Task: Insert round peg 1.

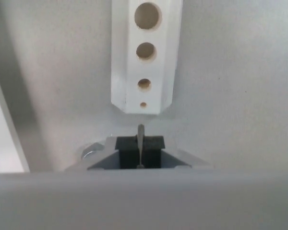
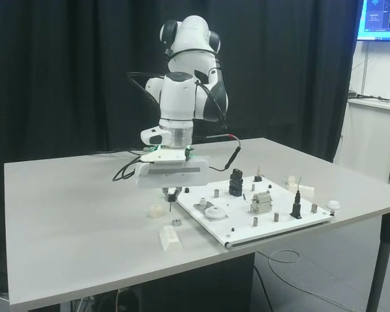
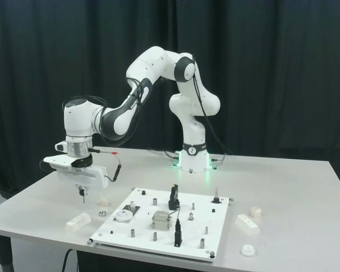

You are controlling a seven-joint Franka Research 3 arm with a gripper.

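Black curtains behind a grey counter [image 2: 65, 214]. The tool [image 1: 140, 143], pinching a thin peg [image 1: 140, 136], hangs above the white hole block [image 1: 145, 52]; centre it over the smallest hole [image 1: 143, 105], descend plumb.

The peg [image 1: 140, 143], held in the end effector [image 1: 140, 148], hangs above the table [image 1: 240, 96] near the holed block [image 1: 145, 57].
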